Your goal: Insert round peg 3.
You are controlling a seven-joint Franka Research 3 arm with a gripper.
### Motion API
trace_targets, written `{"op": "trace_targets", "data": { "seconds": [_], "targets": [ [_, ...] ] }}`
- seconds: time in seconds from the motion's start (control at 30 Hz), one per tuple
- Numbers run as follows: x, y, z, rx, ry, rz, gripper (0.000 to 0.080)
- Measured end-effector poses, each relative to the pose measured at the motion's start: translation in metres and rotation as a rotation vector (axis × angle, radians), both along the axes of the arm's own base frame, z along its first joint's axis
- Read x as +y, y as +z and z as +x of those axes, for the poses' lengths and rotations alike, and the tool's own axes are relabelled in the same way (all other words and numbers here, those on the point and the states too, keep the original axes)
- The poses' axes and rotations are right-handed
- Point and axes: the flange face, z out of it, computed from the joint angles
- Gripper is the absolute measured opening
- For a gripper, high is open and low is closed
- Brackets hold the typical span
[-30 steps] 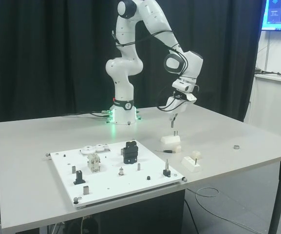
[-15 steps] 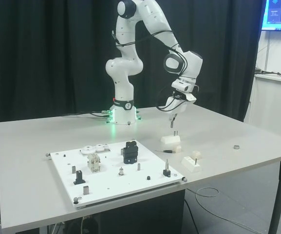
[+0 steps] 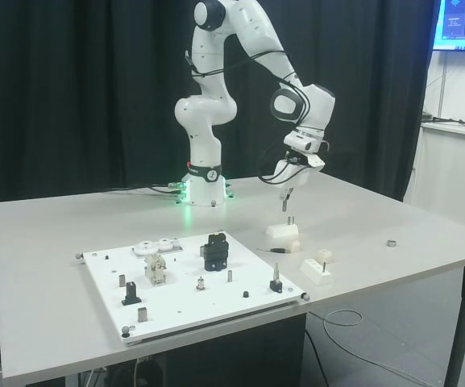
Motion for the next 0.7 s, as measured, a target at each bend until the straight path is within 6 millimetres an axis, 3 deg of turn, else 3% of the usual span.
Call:
{"op": "trace_targets", "data": {
  "seconds": [0.7],
  "targets": [
    [-0.0088,0.0038,0.0071,-0.032,-0.036,-0.004,0.0107]
  ]
}}
